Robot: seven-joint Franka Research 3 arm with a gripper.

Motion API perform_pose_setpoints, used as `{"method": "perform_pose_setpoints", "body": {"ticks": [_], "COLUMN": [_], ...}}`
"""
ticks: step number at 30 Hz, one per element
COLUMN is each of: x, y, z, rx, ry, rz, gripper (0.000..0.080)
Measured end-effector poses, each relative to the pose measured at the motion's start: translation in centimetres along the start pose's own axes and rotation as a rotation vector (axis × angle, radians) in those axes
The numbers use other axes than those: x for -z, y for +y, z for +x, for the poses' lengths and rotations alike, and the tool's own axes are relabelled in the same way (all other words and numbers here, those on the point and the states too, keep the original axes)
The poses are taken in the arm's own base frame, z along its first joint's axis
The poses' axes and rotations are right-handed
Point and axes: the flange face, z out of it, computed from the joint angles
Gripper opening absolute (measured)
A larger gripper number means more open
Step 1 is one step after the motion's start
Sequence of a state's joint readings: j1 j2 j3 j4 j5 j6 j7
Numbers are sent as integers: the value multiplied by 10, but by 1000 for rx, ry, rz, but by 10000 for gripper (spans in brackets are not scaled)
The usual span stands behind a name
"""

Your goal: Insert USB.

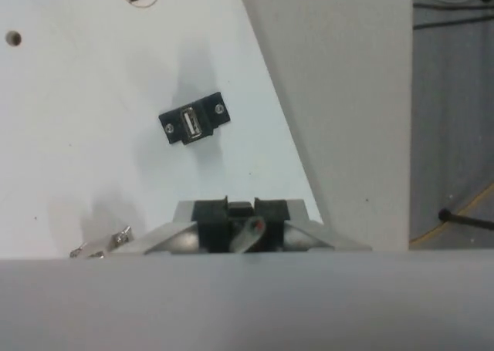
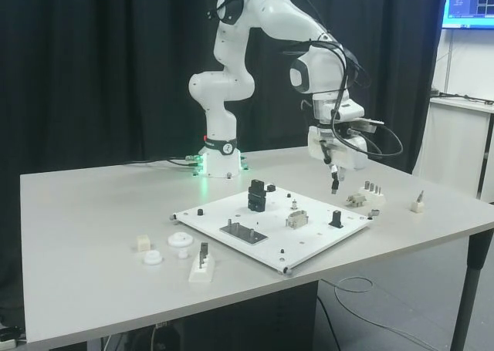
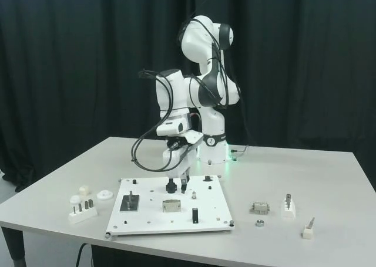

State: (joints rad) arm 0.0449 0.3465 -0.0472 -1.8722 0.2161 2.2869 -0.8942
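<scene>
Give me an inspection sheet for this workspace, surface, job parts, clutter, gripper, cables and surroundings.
Surface: grey table carrying a white board.
Job's things: black USB socket on the board, empty; USB plug held above it.
Clutter: loose white parts and pin blocks beside the board.
Gripper: gripper shut on the plug, over the board.
Cables: black cables looped along the arm.
Surroundings: black curtain; a screen at one side.

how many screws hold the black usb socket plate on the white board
2: one screw at one end of the black rectangular socket plate, another screw at the opposite end.
</scene>
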Motion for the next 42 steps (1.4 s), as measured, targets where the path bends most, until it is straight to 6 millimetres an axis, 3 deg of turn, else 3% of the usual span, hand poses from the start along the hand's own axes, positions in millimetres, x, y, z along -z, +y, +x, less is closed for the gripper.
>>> {"method": "perform_pose_setpoints", "body": {"ticks": [42], "x": [-33], "y": [14], "z": [-1], "rx": [221], "ry": [37], "rz": [180], "gripper": [65]}}
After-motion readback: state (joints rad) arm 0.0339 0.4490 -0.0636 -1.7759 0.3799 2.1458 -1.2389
